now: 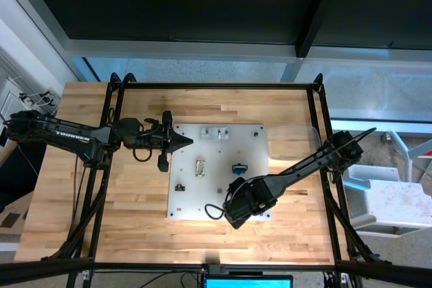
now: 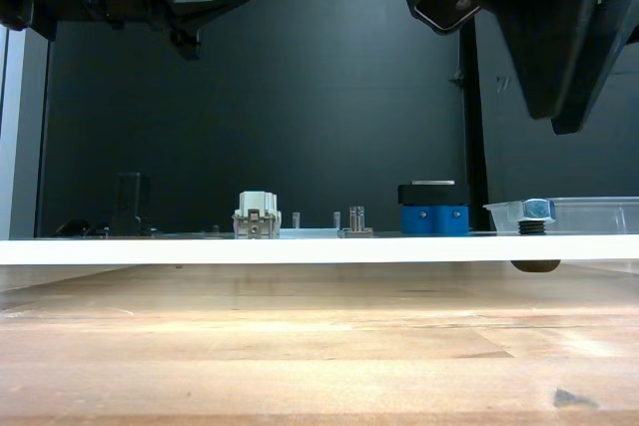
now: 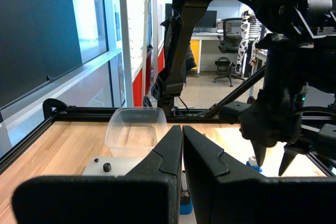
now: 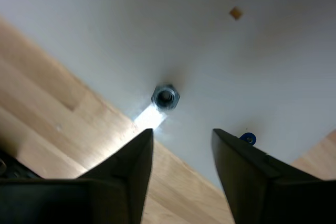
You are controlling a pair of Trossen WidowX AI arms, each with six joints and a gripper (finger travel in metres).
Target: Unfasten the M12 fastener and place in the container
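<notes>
One nut point(image 4: 165, 97) seemingly below right claw point(image 4: 182, 134)

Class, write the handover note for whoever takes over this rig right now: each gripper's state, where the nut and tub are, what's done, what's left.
Left gripper: shut, holding nothing, parked over the far left edge of the white board.
Right gripper: open, hanging above the board's near right part, not touching the nut.
Small silver hexagonal nut: on its short black ribbed stud, with ribs showing below it.
Clear plastic tub: beside the board's far right; no nut shows in it.
Done: possibly some loosening; the nut is not off.
Left: finish unscrewing, lift the nut, release it into the tub.
</notes>
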